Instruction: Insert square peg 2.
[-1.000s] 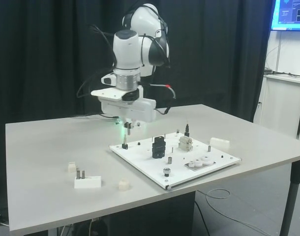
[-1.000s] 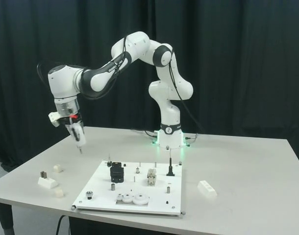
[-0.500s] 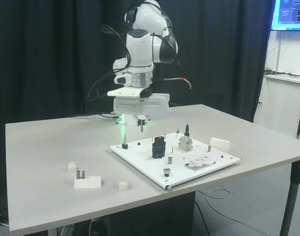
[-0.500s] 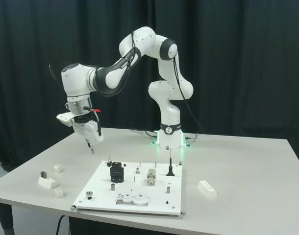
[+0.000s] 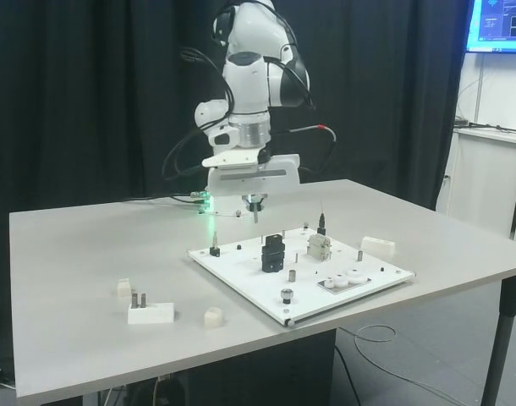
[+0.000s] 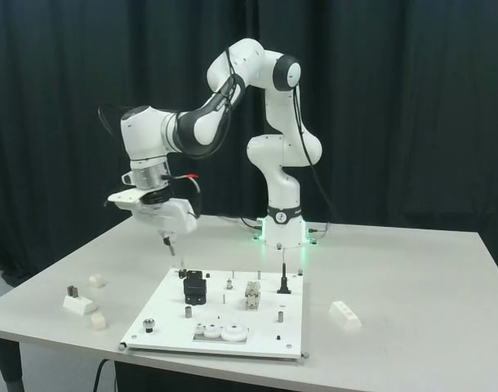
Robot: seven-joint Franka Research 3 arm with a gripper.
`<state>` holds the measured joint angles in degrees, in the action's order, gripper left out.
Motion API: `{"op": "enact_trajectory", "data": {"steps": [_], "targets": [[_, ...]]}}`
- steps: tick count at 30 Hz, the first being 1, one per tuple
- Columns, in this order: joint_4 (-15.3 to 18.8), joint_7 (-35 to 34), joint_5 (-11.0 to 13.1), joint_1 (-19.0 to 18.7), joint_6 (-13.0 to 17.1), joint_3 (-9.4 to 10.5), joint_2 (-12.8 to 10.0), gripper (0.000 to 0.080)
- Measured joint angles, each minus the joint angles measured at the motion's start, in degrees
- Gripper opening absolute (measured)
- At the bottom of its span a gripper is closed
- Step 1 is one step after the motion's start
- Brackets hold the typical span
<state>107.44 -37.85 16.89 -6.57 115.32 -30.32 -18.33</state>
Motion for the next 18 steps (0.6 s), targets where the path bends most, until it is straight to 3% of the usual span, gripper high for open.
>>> {"op": "enact_trajectory", "data": {"steps": [7,18], "targets": [[6.69,1.31,0.14,-2.15,4.0,0.02,3.32,0.0075],[18.85,7.73,0.14,-6.11,13.34,0.08,8.69,0.0075]]}}
